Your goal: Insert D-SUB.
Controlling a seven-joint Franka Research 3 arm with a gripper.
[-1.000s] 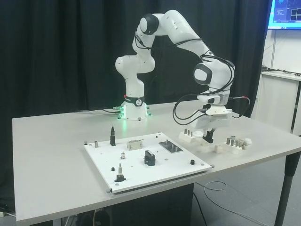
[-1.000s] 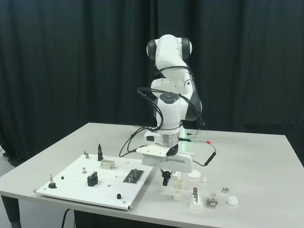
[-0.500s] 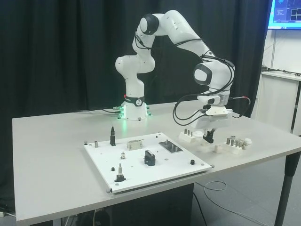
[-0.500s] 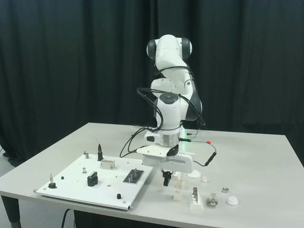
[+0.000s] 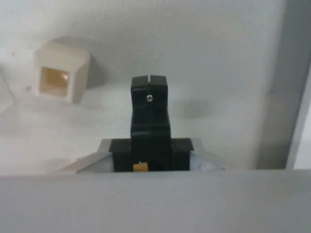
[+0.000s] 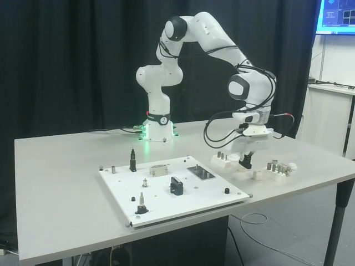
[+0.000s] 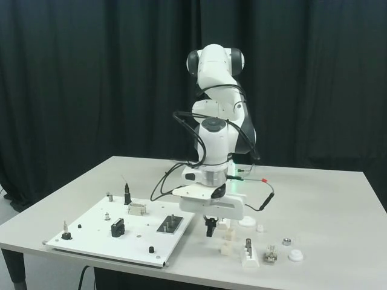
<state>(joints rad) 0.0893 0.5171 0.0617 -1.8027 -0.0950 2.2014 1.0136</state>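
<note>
Hand (image 6: 244,161) of the white arm (image 6: 222,50) hangs low over the grey counter (image 6: 55,183), just off the right edge of the white board (image 6: 205,194). In the wrist view its two black fingers (image 5: 150,109) stand pressed together with only a thin seam between them, and nothing can be seen held in them.

Going left to right across the first room view, the board carries a small post (image 6: 142,205) near its front edge, a taller black post (image 6: 132,159) farther back, and then the pale D-SUB socket (image 6: 158,169) sitting towards the back of the board, well apart from the hand. Beside it, nearer the front, is a black block (image 6: 177,185), and to the right of that a grey plate with pegs (image 6: 201,173).

Past the board's edge, a white holder with pegs (image 6: 223,161) stands just beside the hand. A small white cube (image 6: 258,175) with an open hollow lies on the counter near the fingertips, apart from them. Farther right is a white rack of metal parts (image 6: 278,168). Which of these loose parts is the D-SUB plug cannot be told.
</note>
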